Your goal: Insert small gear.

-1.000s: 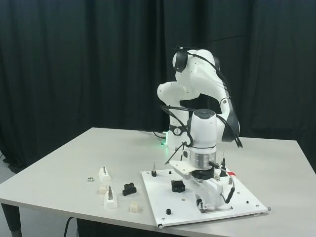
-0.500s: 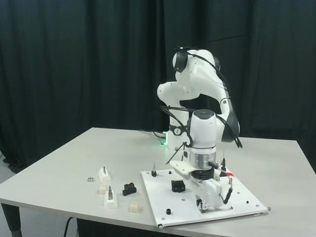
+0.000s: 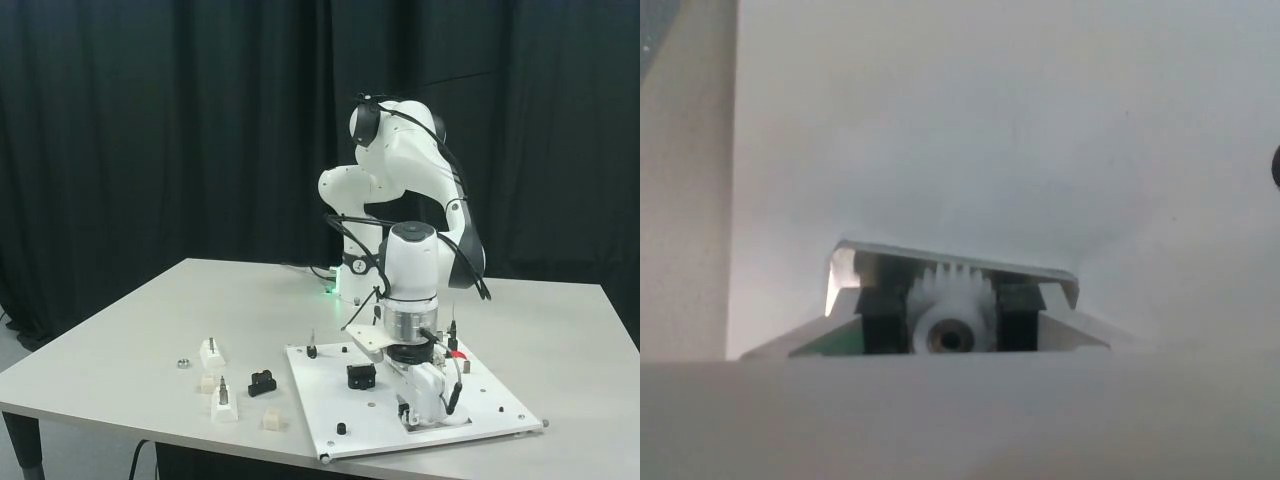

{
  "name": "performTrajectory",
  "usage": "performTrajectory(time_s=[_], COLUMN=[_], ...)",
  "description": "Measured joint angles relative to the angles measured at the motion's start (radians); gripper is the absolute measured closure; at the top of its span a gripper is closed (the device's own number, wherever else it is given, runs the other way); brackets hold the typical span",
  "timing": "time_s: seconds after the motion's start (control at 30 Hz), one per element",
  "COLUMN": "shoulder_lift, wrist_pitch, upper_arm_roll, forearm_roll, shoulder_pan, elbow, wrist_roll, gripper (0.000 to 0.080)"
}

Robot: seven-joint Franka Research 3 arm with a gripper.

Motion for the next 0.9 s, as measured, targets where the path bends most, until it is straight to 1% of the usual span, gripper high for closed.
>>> performTrajectory(time_s=[0.37, 0.57, 0.67, 0.7, 0.87, 0.9], shoulder_lift=[-0.001, -0.004, -0.012, -0.016, -0.033, -0.036], wrist_pitch=[-0.001, -0.004, -0.018, -0.023, -0.056, -0.061], upper_arm_roll=[0.0, -0.001, -0.002, -0.002, -0.005, -0.006], forearm_roll=[-0.004, -0.022, -0.027, -0.027, -0.041, -0.044], shoulder_pan=[0.001, 0.002, 0.002, 0.003, 0.003, 0.003], elbow=[0.001, 0.008, 0.014, 0.015, 0.024, 0.025], wrist_roll=[-0.026, -0.036, -0.036, -0.036, -0.036, -0.036], gripper=[0.0614, 0.0614, 0.0614, 0.0186, 0.0186, 0.0051])
